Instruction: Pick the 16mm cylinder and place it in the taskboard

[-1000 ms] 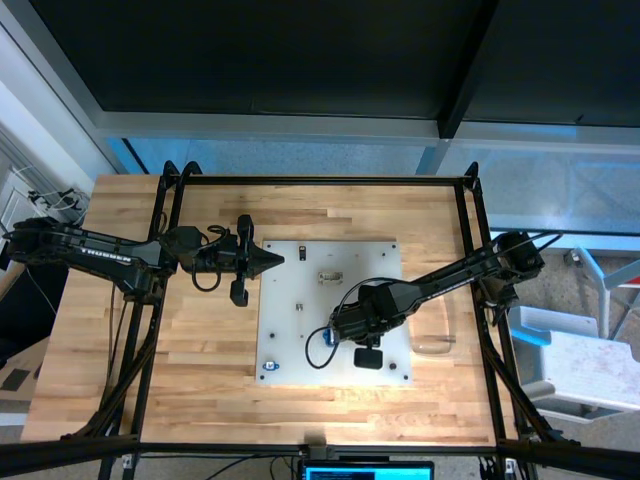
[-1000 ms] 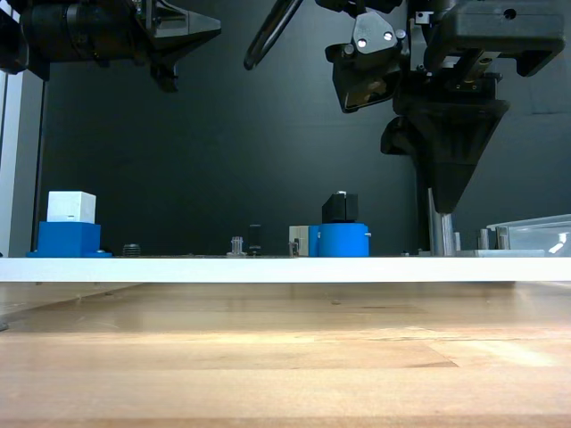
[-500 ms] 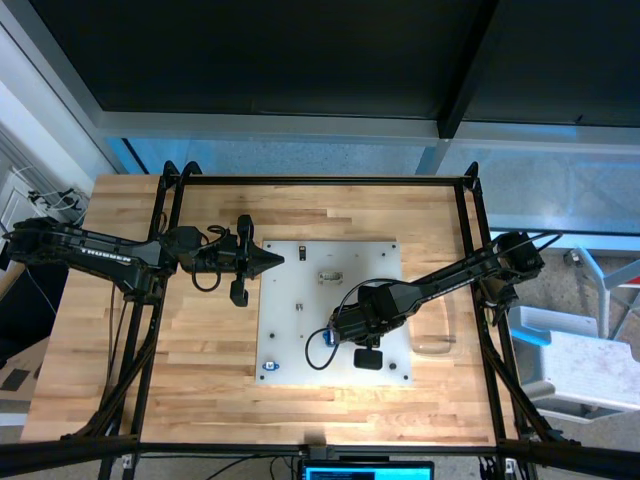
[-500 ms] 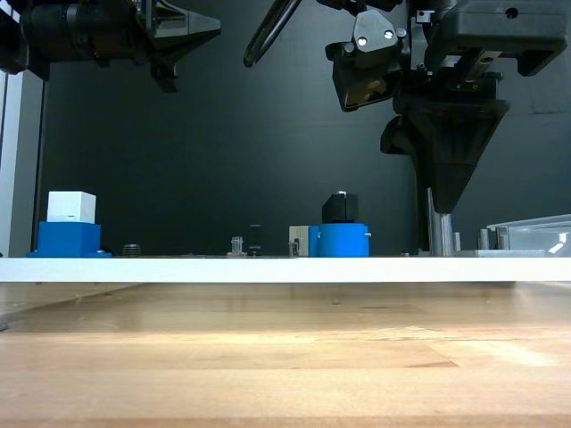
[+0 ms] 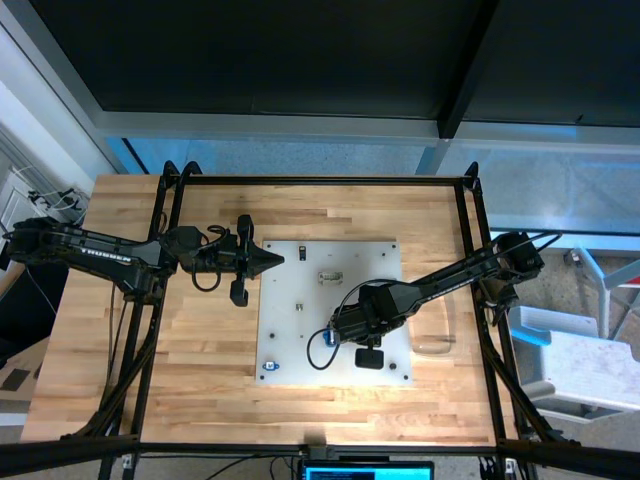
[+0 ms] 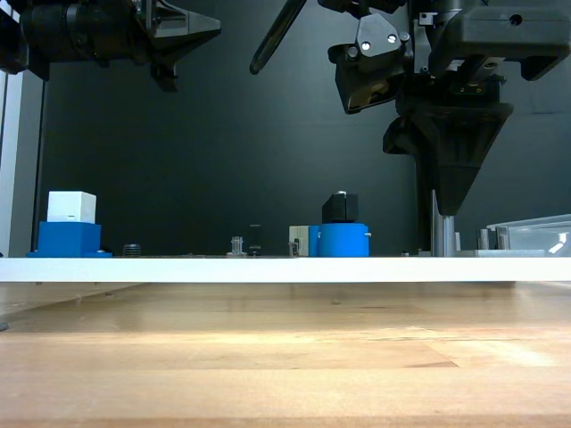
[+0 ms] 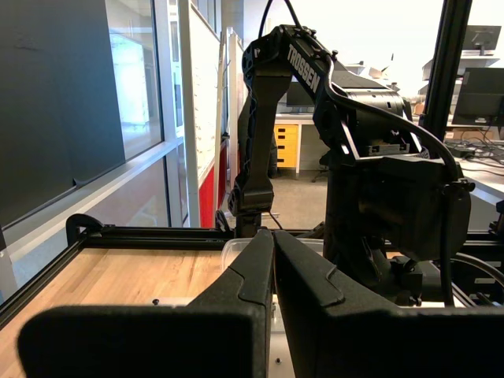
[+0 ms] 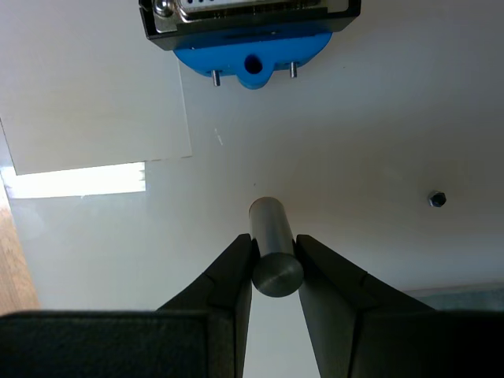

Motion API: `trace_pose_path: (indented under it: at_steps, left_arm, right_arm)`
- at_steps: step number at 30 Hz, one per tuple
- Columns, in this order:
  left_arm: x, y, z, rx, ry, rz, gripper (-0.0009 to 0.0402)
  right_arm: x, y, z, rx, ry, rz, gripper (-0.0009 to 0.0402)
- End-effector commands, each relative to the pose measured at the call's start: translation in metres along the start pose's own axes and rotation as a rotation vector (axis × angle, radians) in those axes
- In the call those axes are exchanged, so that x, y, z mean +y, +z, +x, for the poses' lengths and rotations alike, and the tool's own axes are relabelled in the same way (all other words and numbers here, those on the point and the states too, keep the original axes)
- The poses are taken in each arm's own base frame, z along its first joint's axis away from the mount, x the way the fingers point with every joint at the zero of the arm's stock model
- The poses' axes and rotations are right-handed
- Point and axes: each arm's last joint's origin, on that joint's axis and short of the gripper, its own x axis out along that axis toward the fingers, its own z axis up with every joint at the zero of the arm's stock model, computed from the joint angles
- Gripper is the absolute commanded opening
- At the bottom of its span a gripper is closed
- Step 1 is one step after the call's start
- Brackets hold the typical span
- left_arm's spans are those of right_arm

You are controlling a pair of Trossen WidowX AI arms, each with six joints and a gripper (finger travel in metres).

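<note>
The 16mm cylinder point(image 8: 272, 244), a short grey metal peg, stands upright between the fingers of my right gripper point(image 8: 274, 253), which is shut on it. In the low view the cylinder point(image 6: 443, 234) hangs below the right gripper point(image 6: 443, 203), and its lower end reaches the surface of the white taskboard point(image 6: 268, 269). From above, the right gripper point(image 5: 345, 326) is over the taskboard point(image 5: 300, 300), right of its middle. My left gripper point(image 5: 275, 258) is shut and empty, held high at the board's far left edge point(image 6: 210, 31) point(image 7: 272, 240).
A blue connector point(image 8: 250, 47) is mounted on the board just beyond the cylinder. A blue block with a white cube point(image 6: 70, 227) and a round blue fitting point(image 6: 342, 239) also stand on the board. A clear plastic tray point(image 5: 435, 325) lies right of the board.
In the low view the right gripper and the cylinder have shifted slightly to the right. The left arm has not moved.
</note>
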Motion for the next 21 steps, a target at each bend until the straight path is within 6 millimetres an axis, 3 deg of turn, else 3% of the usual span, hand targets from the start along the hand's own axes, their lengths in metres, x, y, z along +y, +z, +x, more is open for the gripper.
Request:
trace_pose_path:
  at_steps: [1,21]
  left_arm:
    - [0.0000,0.0001,0.0000,0.000,0.000,0.000,0.0000]
    - [0.0000,0.0001,0.0000,0.000,0.000,0.000,0.0000]
  right_arm:
    - [0.0002,0.0007,0.0002,-0.011,-0.004,0.001,0.0027]
    - [0.0034,0.0005,0.0002,-0.020,0.004,-0.007,0.0028]
